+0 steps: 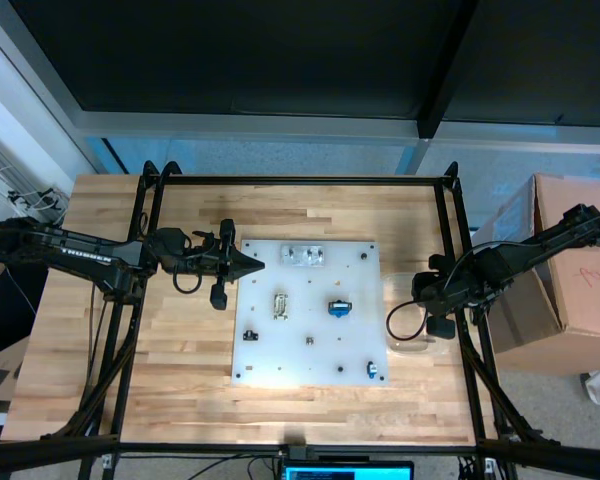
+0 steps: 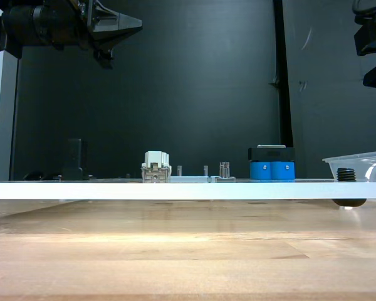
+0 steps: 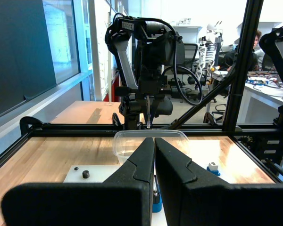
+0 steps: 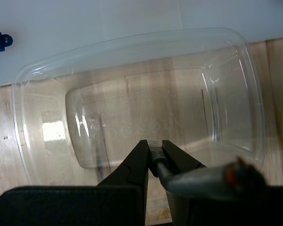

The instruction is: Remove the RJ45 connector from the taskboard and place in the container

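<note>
The right claw (image 4: 153, 145) hangs over the clear, shallow plastic container (image 4: 132, 41), which sits on the pale wooden worktop (image 1: 180, 400) just beside the right edge of the flat white taskboard (image 1: 280, 350). Its two black fingers (image 4: 134, 162) are drawn in close and pinch the small dark RJ45 connector (image 4: 154, 157) between their tips. The connector is held above the container's floor, clear of the board. I cannot tell whether it touches the plastic. A grey cable (image 4: 198, 181) runs back from the connector towards the wrist camera, and in the high view a dark loop of it droops beside the container.

The left claw (image 1: 252, 265) is raised above the worktop at the taskboard's left edge, pointing across the board towards the right arm. Its fingers (image 3: 141, 162) are pressed together with nothing between them.

On the board stand a blue block (image 1: 339, 308) and a pale cream connector housing (image 1: 279, 305). A brown cardboard box (image 1: 570, 280) stands off the worktop's right side.
</note>
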You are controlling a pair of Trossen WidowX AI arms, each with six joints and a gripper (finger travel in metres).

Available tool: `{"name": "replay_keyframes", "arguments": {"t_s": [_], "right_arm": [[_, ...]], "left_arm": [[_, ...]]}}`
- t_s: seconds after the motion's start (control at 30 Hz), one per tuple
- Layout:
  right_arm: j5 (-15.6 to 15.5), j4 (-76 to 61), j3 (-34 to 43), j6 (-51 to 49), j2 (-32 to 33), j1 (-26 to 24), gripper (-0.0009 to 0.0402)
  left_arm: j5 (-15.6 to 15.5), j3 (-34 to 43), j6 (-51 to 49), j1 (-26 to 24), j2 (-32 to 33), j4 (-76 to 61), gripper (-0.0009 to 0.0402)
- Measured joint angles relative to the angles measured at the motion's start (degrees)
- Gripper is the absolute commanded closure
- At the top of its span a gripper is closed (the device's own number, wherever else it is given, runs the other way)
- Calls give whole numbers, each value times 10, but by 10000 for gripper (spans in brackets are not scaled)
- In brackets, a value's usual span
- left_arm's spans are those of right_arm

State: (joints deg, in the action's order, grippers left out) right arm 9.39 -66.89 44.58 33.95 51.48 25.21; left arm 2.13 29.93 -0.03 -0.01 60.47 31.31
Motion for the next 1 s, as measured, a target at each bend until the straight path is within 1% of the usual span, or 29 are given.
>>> {"name": "replay_keyframes", "arguments": {"t_s": [0.07, 0.13, 0.2, 0.43, 0.53, 0.63, 0.7, 0.8, 0.9, 1.0], "right_arm": [[1, 0, 0, 0, 0, -1, 386], [5, 0, 0, 0, 0, -3, 366], [9, 0, 0, 0, 2, -7, 334], [11, 5, -2, 0, 28, -17, 196], [11, 11, -2, -2, 41, -19, 149], [11, 23, -2, -14, 45, -31, 116], [11, 32, -2, -19, 45, -48, 100], [11, 48, -2, -41, 45, -83, 90], [15, 83, 1, -73, 46, -120, 93], [15, 148, 4, -125, 46, -156, 109]], "left_arm": [[0, 0, 0, 0, 0, 0, 393], [0, 0, 0, 0, 0, 0, 393], [0, 0, 0, 0, 0, 0, 393], [0, 0, 0, 0, 0, 0, 393], [0, 0, 0, 0, 0, 0, 393], [0, 0, 0, 0, 0, 0, 393], [0, 0, 0, 0, 0, 0, 393], [0, 0, 0, 0, 0, 0, 393], [0, 0, 0, 0, 0, 0, 393], [0, 0, 0, 0, 0, 0, 393]]}}
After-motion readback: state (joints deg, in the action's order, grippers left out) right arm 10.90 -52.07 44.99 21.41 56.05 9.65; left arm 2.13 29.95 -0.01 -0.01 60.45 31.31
